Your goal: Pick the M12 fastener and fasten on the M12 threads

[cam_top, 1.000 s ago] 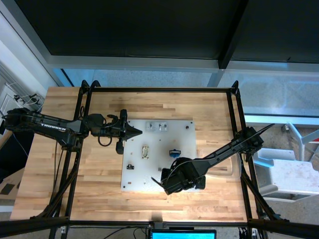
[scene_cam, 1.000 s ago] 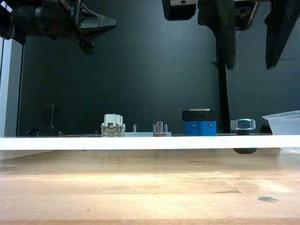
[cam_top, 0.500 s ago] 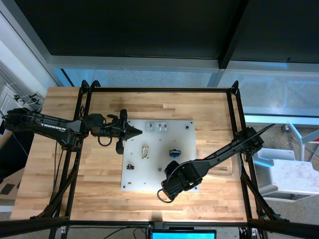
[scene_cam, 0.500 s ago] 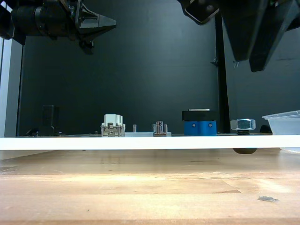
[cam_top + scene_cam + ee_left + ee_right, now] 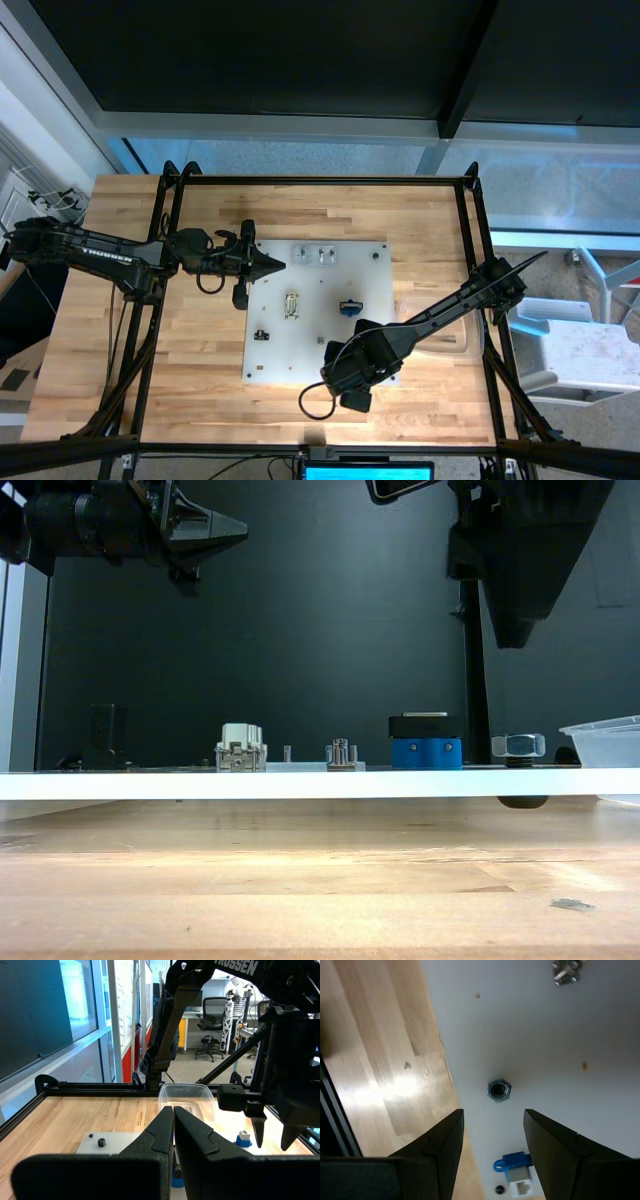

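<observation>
I see nut on its stud, ribs mostly hidden, near board's near-right edge, R end effector above board, wide open, empty, L end effector over board's left edge, closed, empty.

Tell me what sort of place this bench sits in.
Probably a robotics lab or workshop: an office chair stands beyond the wooden table, which carries a white task board. The left claw, shut, hangs over the board's far left edge; the right claw, open, hangs above its near edge.
</observation>
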`<state>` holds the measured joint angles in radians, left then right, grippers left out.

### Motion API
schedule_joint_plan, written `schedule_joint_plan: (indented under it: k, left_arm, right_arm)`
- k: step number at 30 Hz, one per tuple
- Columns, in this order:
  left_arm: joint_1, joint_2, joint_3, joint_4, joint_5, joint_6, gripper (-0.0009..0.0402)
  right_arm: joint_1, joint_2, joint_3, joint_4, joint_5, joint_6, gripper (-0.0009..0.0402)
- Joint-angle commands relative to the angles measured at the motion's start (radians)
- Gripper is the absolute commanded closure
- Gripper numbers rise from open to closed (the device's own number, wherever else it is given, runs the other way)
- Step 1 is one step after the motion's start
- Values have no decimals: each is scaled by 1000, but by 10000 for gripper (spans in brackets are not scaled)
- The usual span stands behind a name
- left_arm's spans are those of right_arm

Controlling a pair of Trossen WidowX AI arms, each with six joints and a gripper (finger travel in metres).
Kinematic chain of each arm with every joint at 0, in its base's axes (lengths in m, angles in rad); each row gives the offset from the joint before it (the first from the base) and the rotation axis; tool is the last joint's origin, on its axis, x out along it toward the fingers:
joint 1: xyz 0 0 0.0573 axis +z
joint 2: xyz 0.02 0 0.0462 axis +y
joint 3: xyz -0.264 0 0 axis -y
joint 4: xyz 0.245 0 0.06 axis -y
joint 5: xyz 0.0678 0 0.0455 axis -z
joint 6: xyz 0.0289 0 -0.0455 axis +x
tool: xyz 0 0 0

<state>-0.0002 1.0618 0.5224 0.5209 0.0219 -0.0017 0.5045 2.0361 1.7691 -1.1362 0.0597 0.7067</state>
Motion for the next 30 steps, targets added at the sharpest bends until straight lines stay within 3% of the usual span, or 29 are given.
schedule_joint_plan:
  k: [1,6,14,16,22,26,30]
  left_arm:
    - [0,0,0,0,0,0,393]
    - [0,0,0,0,0,0,393]
    - [0,0,0,0,0,0,393]
    - [0,0,0,0,0,0,393]
    - [0,0,0,0,0,0,393]
    - [0,0,0,0,0,0,393]
    - [0,0,0,0,0,0,393]
  right_arm:
    - [-1,2,-2,2,0,-82,229]
    - [-1,1,-27,6,1,-130,250]
    - [1,2,-75,45,0,-205,399]
    - [0,1,-85,56,1,-219,384]
    - [-16,1,-120,92,4,-253,393]
    - [-22,1,-143,101,52,-281,394]
    - [-23,0,-165,120,55,-297,393]
